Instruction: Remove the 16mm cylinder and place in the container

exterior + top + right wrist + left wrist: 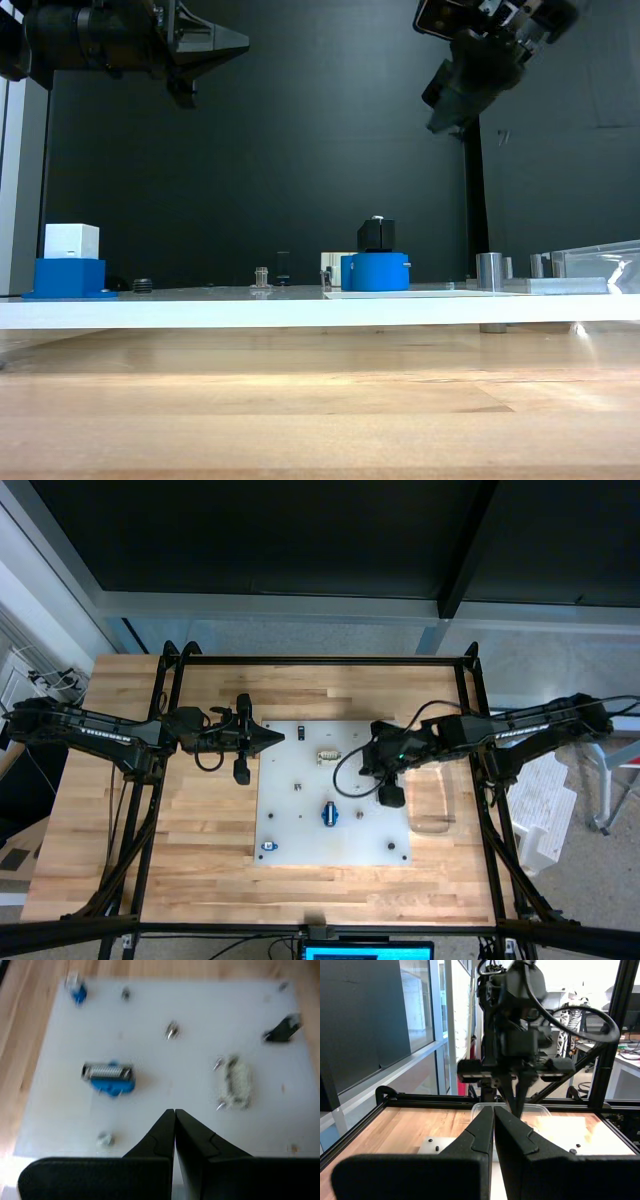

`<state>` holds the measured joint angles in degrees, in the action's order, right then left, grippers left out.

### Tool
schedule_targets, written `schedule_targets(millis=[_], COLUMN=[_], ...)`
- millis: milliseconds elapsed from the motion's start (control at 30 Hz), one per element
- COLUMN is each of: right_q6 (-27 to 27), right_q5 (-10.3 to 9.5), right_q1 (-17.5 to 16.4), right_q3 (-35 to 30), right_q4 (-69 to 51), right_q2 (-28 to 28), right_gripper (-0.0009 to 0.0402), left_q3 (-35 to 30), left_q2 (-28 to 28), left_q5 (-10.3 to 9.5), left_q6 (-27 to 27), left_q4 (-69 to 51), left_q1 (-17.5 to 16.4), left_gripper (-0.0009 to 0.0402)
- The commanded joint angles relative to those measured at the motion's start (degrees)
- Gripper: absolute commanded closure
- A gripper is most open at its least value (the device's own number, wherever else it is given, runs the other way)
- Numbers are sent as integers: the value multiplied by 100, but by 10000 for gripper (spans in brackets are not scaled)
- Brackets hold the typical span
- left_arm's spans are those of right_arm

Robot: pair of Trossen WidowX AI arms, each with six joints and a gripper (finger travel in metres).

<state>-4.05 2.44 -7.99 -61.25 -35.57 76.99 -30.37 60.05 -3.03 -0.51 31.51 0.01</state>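
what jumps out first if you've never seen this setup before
The black hands hang high above the white task board: the left hand shut over its far left corner, the right hand shut over its right edge by the clear container. On the board the blue-and-black part catches the eye, the 16mm cylinder beside it.

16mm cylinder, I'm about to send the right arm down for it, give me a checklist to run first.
1. Target visible: 16mm cylinder stands upright on the board, nothing over it: ok.
2. Grip ready: right hand is shut: not ok.
3. Alignment: right hand hangs high above the board, not over the cylinder: not ok.
4. Drop spot: container sits beside the board's right edge: ok.
5. Path clear: left hand, shut, is raised near the board's left edge: ok.
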Motion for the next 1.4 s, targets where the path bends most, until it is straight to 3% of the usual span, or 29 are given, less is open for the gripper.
schedule_targets(millis=[33, 300, 467, 667, 900, 1400], right_q6=[-129, -516, -824, -1622, -1849, -2581], right_q5=[74, 101, 107, 105, 107, 103], right_q1=[-142, -369, -459, -492, -658, -745], right_q3=[-313, -1051, -1495, -1862, -2138, -2337], right_q4=[-535, -1388, -1829, -2017, -2181, -2208], right_q2=[319, 1071, 1508, 1919, 2413, 2973], right_gripper=[393, 368, 324, 266, 220, 208], left_q3=[0, 0, 0, 0, 0, 0], left_q2=[2, 2, 2, 2, 2, 2], left_q5=[2, 2, 2, 2, 2, 2], left_q6=[0, 0, 0, 0, 0, 0], left_q4=[2, 4, 4, 4, 4, 4], left_q1=[-2, -2, 0, -2, -2, 0], left_gripper=[393, 393, 393, 393, 393, 393])
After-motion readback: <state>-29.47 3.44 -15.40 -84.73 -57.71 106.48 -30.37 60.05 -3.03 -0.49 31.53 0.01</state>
